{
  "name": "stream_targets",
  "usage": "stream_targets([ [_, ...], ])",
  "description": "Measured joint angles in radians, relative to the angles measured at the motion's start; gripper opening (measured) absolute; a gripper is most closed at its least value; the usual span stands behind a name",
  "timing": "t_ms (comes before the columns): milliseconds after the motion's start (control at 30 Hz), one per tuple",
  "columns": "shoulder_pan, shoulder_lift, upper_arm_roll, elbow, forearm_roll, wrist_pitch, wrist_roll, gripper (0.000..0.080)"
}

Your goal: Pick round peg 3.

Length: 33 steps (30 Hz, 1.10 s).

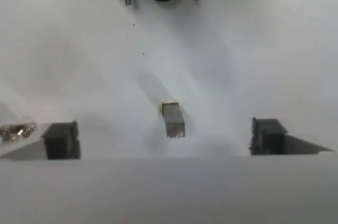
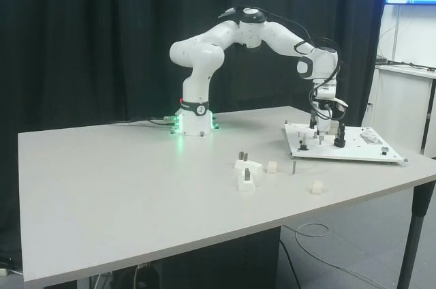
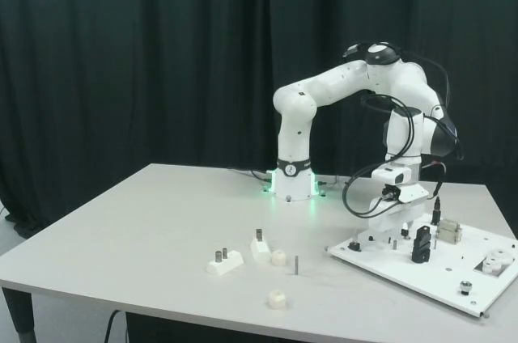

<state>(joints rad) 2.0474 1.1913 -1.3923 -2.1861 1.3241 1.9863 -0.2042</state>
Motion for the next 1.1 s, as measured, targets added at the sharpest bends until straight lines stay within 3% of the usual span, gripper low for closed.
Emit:
stream_targets([
  [67, 0.0, 0.0, -0.001, 0.0, 0.0, -0.004, 0.0, 0.0256],
  [100, 0.0, 0.0, -0.003, 0.0, 0.0, -0.006, 0.0, 0.0748],
  [300, 0.0, 0.0, -0.012, -0.001, -0.001, -0.014, 0.0, 0.0748],
  [333, 0.0, 0.0, -0.015, -0.001, -0.001, -0.014, 0.0, 0.0789],
  [1100, -0.009, 0.0, -0.072, -0.002, -0.021, -0.036, -0.006, 0.08],
])
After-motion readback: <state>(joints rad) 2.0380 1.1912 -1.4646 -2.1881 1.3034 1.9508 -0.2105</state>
